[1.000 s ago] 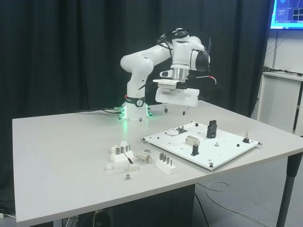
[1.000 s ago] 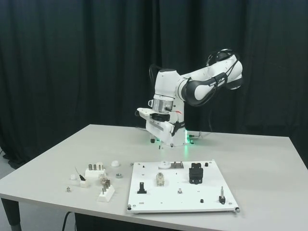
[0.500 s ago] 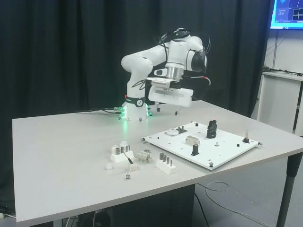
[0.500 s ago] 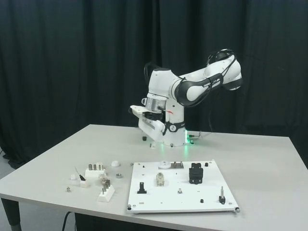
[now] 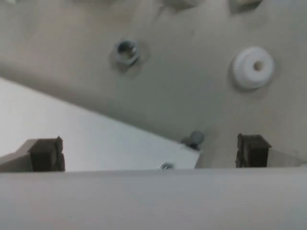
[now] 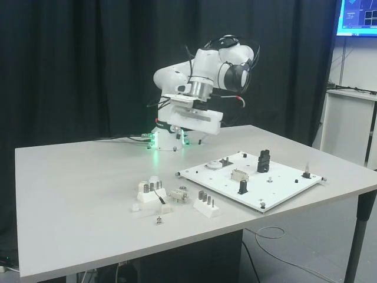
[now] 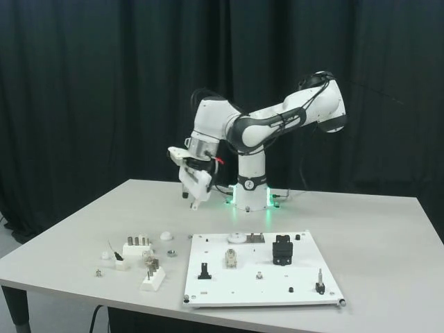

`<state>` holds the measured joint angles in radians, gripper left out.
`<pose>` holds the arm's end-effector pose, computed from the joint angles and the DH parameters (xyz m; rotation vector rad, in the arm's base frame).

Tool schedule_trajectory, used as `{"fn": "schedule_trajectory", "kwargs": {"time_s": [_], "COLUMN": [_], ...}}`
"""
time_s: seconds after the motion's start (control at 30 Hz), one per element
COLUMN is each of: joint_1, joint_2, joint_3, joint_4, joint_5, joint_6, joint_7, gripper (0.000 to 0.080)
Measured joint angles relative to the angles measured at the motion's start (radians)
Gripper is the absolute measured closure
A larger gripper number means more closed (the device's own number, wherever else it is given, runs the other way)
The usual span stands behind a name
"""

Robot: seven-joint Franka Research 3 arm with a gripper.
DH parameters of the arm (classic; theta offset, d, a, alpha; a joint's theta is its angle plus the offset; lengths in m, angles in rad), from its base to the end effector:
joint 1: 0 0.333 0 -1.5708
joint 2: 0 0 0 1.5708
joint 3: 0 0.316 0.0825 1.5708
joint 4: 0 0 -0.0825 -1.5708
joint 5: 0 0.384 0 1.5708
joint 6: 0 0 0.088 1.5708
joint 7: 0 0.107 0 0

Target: Pick round peg 4.

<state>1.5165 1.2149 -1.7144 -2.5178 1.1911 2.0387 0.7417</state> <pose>0.4300 -0.0857 0.3210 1.9826 -2.2952 0.3865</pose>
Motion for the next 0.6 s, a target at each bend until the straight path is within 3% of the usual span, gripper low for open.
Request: {"fn": "schedule_trajectory", "kwargs": {"time_s": [0.2, 0.6], "joint_1": [-0.074, -0.223], "joint_2": [0.000, 0.000], "joint_3": [0.020, 0.089], "joint_4": [0.003, 0.019], "joint_5": [0.037, 0.171], "joint_6": [0.008, 0.049], "joint_7": [-0.028, -0.084], "gripper": [0.0003, 0.0003]}}
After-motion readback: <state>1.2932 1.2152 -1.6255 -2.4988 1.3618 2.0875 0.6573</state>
